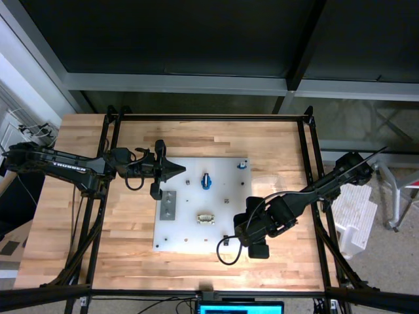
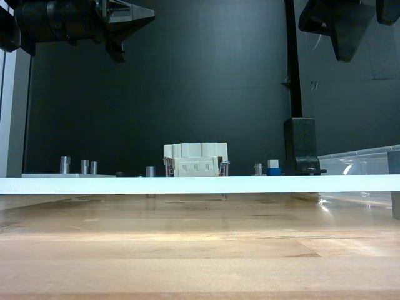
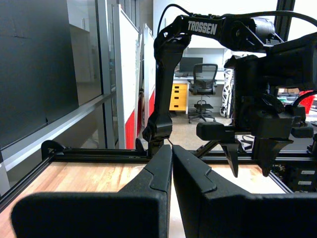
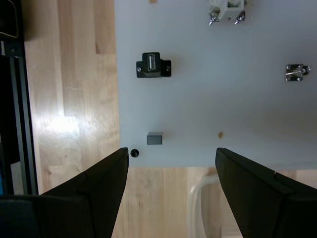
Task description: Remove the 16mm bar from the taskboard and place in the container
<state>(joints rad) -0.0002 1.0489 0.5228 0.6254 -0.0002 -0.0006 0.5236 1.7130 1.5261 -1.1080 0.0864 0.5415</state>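
Observation:
The white taskboard lies mid-table. A tiny dark grey stub, the 16mm bar, sits near the board's near-right corner. My right gripper hangs open above that corner, with the bar just beyond its fingertips and nothing between them; from above, this right gripper covers the bar. The clear container stands just right of the board, and the container's rim shows below the board's edge. My left gripper hovers shut and empty over the board's far-left part, its fingers pressed together.
On the board are a blue knob, a grey metal plate, a beige connector and a black USB socket. A black frame runs round the table.

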